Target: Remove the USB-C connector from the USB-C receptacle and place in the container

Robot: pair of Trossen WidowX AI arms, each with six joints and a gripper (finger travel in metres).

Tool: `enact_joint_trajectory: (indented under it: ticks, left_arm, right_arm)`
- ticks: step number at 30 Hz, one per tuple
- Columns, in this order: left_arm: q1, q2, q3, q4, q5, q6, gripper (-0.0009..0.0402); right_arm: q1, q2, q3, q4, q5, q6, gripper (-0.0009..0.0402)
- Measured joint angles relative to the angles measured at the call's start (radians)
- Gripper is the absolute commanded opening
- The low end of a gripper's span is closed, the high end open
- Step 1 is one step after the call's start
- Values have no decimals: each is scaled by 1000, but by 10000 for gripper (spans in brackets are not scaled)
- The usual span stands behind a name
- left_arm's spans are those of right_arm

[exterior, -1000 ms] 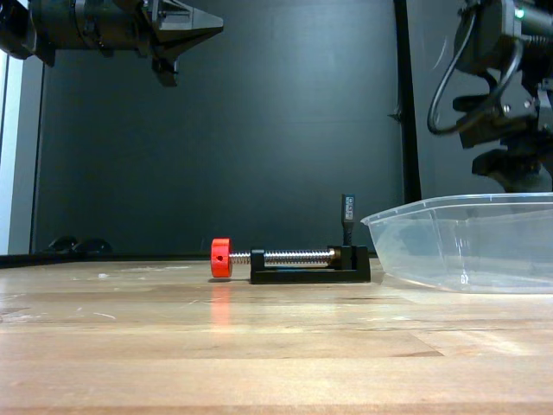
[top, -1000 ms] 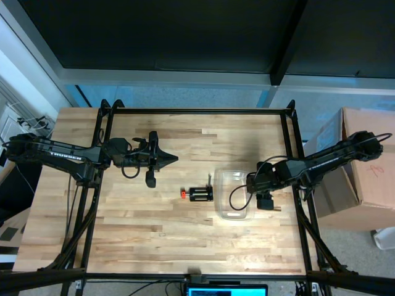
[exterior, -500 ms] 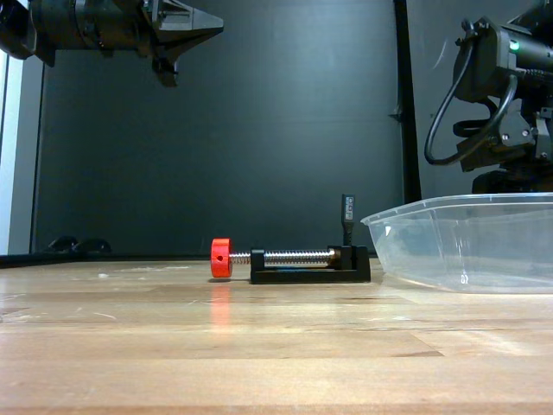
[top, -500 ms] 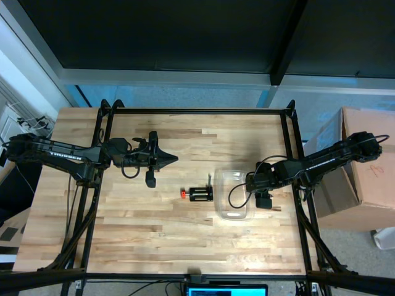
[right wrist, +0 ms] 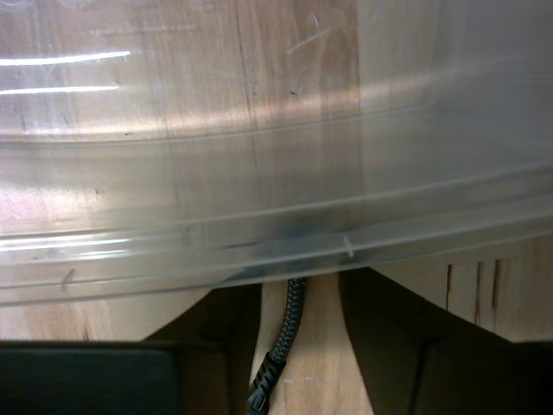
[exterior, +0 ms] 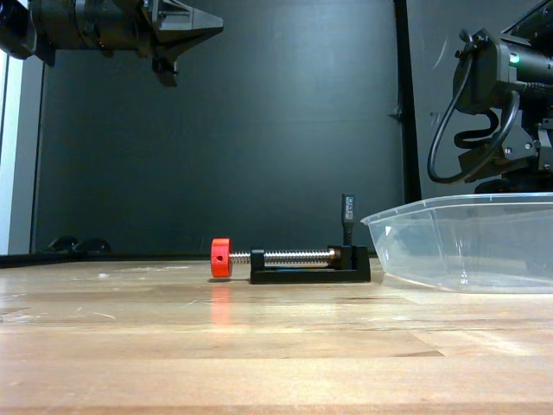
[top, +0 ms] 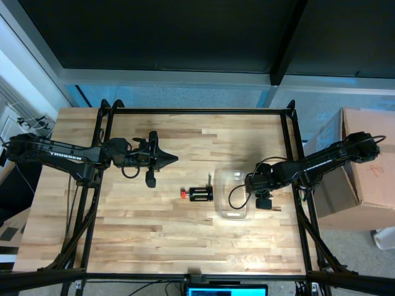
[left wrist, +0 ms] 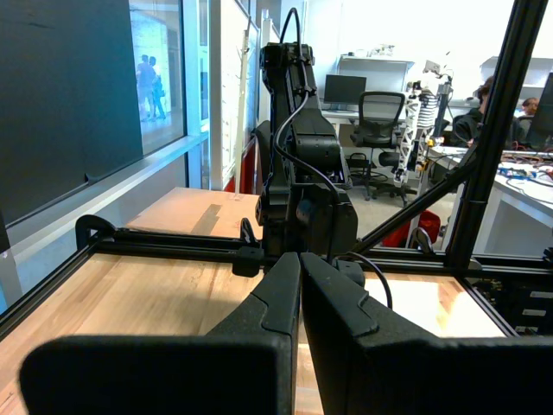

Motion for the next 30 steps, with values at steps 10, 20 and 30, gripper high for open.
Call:
enact_joint_trajectory:
  ticks: [10,20,30]
  left_arm:
    - [0,0,0,0,0,0,0]
    - [0,0,0,0,0,0,0]
    - [0,0,0,0,0,0,0]
  right_arm:
    - [0,0,12,-3,-20,1,4]
    - [0,-5,20,-19,-24,12,0]
    - [0,-70,120,-197,-24,13,0]
